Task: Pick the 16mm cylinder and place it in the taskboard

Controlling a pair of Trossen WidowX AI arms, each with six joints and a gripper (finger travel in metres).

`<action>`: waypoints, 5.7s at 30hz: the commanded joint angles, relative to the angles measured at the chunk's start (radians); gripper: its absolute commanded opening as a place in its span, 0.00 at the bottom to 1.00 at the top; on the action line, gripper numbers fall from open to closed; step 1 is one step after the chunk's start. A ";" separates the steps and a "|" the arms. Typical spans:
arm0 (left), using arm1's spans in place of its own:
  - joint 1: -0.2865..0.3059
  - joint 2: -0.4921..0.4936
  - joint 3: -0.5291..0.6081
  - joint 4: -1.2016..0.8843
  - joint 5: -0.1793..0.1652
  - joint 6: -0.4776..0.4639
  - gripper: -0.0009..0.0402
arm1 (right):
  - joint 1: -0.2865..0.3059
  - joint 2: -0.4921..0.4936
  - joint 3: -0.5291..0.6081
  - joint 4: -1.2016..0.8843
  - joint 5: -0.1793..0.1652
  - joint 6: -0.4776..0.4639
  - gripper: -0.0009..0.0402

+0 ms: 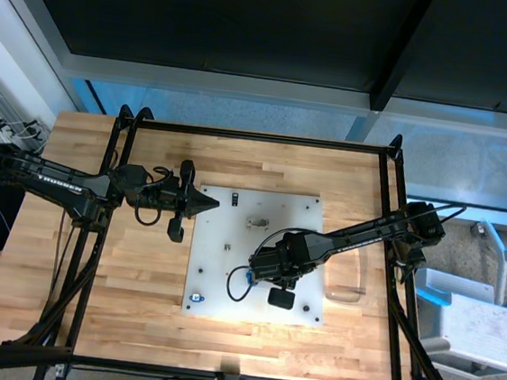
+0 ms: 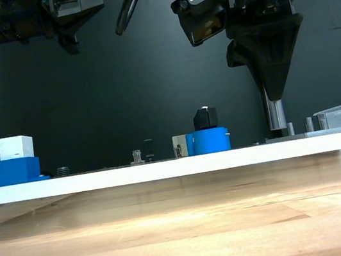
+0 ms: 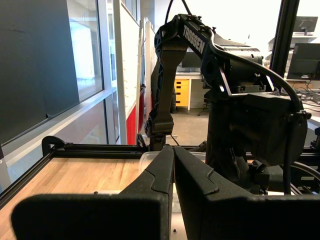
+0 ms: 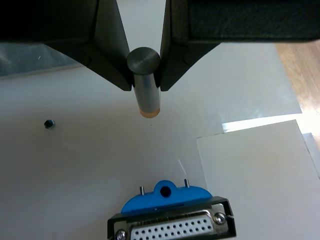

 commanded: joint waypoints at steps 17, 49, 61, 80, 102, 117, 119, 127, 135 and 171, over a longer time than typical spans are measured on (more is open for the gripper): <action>0.000 0.000 0.000 0.000 0.000 0.000 0.02 | 0.000 0.000 -0.034 0.044 0.001 0.017 0.11; 0.000 0.000 0.000 0.000 0.000 0.000 0.02 | 0.000 0.000 -0.050 0.061 0.005 0.035 0.11; 0.000 0.000 0.000 0.000 0.000 0.000 0.02 | 0.002 0.000 -0.050 0.060 -0.001 0.046 0.11; 0.000 0.000 0.000 0.000 0.000 0.000 0.02 | 0.002 0.000 -0.050 0.060 0.005 0.052 0.11; 0.000 0.000 0.000 0.000 0.000 0.000 0.02 | 0.002 0.000 -0.058 0.054 0.010 0.052 0.11; 0.000 0.000 0.000 0.000 0.000 0.000 0.02 | 0.002 0.000 -0.063 0.090 0.008 0.051 0.11; 0.000 0.000 0.000 0.000 0.000 0.000 0.02 | 0.002 0.000 -0.063 0.090 0.008 0.050 0.11; 0.000 0.000 0.000 0.000 0.000 0.000 0.02 | 0.002 0.040 -0.064 0.099 -0.001 0.048 0.11; 0.000 0.000 0.000 0.000 0.000 0.000 0.02 | 0.002 0.049 -0.063 0.108 0.000 0.048 0.11; 0.000 0.000 0.000 0.000 0.000 0.000 0.02 | 0.003 -0.056 -0.063 0.027 0.000 0.051 0.55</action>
